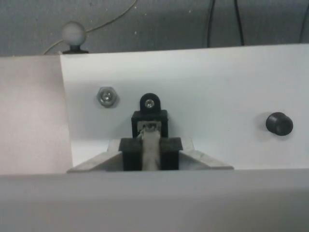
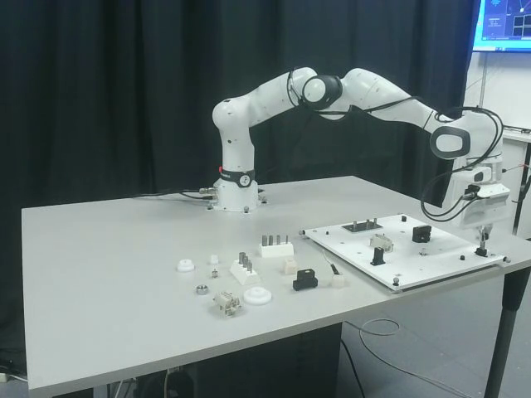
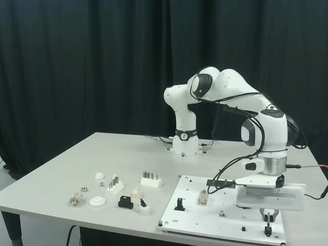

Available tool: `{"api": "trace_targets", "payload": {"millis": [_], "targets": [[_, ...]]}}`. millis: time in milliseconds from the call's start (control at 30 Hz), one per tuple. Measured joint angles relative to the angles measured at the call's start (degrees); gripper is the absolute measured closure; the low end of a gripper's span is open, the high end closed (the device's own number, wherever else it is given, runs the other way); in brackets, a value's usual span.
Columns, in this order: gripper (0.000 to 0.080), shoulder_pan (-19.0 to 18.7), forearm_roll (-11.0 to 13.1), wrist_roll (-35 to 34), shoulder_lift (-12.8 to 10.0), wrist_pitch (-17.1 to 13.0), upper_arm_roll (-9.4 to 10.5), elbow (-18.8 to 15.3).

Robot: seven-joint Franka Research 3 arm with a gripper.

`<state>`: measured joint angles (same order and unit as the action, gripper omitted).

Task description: Insert Ethernet.

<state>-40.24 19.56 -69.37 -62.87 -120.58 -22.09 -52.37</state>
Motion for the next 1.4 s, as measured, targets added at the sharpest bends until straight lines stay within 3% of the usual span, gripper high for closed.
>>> {"api": "trace_targets", "payload": {"millis": [1400], "targets": [[0.073, -0.01, 0.0, 1.23, -1.06, 0.37, -0.19, 0.98]]}}
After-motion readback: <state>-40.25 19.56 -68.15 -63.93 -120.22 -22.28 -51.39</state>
